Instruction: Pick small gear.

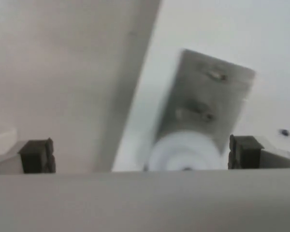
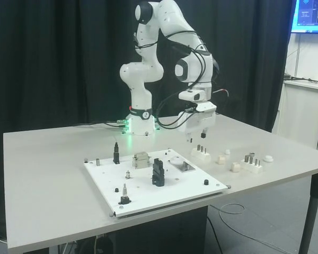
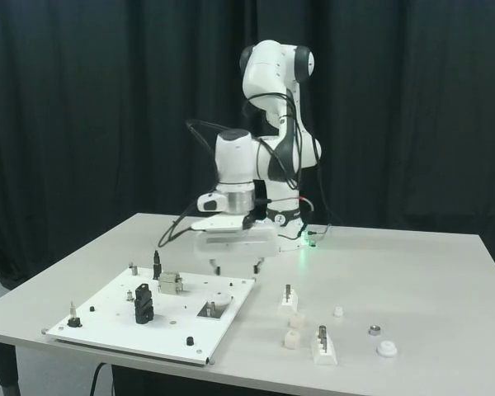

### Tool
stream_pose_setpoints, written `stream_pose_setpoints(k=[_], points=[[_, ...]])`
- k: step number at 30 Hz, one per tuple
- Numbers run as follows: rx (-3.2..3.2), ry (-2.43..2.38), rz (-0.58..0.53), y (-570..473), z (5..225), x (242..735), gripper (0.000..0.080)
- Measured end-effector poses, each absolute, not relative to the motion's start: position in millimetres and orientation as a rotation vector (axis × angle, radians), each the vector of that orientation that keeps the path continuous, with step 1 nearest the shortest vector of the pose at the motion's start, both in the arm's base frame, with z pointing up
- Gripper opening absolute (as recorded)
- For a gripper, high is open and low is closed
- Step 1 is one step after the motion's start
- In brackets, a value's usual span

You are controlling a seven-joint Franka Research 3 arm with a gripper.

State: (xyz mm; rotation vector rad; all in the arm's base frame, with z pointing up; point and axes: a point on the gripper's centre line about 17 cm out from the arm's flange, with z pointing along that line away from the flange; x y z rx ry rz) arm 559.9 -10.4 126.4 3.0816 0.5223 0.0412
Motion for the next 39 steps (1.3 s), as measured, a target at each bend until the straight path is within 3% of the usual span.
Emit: stream_pose_setpoints(k=[23, 39], points=[[3.126, 0.526, -0.092, 121.6, 112.1, 482.5, 0.08], [3.123, 0.487, -0.103, 179.4, 109.4, 452.5, 0.08]])
